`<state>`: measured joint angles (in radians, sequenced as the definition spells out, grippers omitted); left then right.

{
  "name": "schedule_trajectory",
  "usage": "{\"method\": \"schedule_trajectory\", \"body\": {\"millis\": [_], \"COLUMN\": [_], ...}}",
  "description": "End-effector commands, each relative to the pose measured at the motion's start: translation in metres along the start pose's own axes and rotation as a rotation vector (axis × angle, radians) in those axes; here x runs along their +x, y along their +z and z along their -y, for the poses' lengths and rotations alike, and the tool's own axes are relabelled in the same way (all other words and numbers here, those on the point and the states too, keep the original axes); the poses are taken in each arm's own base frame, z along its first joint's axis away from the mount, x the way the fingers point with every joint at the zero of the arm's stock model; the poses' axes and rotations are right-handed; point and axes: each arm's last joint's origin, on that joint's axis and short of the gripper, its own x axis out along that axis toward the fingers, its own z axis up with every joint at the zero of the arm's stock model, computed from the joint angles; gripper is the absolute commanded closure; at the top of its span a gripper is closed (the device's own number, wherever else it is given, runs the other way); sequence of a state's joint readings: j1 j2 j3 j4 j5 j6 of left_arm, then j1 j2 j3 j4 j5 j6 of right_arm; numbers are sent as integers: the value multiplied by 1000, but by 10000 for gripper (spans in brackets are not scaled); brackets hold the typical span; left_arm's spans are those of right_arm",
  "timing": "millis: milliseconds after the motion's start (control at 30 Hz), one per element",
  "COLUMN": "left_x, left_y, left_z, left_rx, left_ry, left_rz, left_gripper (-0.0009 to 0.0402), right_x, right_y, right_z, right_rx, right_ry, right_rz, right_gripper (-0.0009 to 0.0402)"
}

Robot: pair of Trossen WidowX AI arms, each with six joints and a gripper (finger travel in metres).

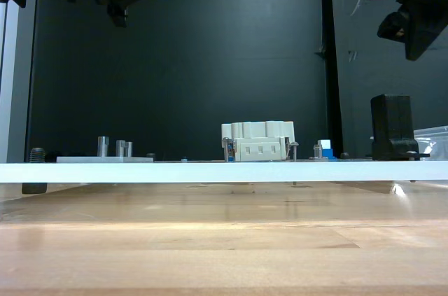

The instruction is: Pick the HAN10E connector and install on the hub

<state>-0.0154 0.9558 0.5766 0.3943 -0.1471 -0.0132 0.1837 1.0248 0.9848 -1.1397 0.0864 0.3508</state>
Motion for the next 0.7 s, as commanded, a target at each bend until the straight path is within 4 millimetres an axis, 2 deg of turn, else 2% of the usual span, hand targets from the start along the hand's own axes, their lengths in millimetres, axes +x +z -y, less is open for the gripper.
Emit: {"method": "schedule_trajectory", "body": {"millis": [33, 367, 700], "left_x": [0, 0, 0], "left_y": [0, 0, 0], "left_z": [0, 0, 0], "left_rx": [0, 0, 0], "left_ry": [0, 0, 0], "left_rz": [0, 0, 0], "left_gripper": [392, 392, 392], "right_x": [0, 9, 25], "right_y": [-2, -4, -1], "right_z": [1, -1, -11], "right_rx": [24, 17, -3], "right_ry": [-8, -48, -72], "right_rz": [-22, -131, -211], "right_gripper": [391, 332, 216]}}
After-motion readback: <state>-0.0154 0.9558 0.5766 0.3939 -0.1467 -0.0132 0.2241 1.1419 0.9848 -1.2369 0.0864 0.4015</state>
